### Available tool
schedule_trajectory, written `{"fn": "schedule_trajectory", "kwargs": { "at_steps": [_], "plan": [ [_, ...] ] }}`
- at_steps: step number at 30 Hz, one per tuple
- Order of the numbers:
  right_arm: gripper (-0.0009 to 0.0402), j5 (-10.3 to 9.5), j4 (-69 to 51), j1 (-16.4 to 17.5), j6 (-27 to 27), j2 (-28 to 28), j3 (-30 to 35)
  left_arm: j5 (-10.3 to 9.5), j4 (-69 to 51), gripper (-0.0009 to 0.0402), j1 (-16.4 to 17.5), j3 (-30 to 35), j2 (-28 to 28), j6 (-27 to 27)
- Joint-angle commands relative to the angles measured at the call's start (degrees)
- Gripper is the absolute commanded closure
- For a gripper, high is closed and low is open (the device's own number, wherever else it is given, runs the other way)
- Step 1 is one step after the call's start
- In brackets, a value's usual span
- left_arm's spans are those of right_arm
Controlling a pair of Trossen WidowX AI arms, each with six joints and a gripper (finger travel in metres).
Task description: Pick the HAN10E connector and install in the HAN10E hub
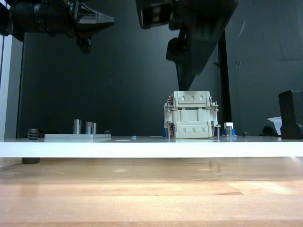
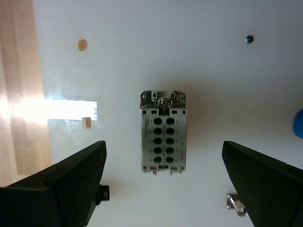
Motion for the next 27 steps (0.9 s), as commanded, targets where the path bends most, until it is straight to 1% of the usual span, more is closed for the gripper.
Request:
{"fn": "schedule_trajectory", "kwargs": {
  "at_steps": [1, 8, 27],
  "plan": [
    [0.0032, 0.17, -0.1, 0.0, -0.1, -2.2, 0.1, 0.02, 0.0, 0.0393, 0.0, 0.0, 0.0, 0.0],
    [0.0031, 0.13, -0.2, 0.0, -0.1, -5.4, 0.1, 0.02, 0.0, 0.0393, 0.0, 0.0, 0.0, 0.0],
    [0.0031, 0.13, -0.8, 0.0, -0.1, -5.5, 0.1, 0.02, 0.0, 0.0393, 0.0, 0.0, 0.0, 0.0]
  ]
}}
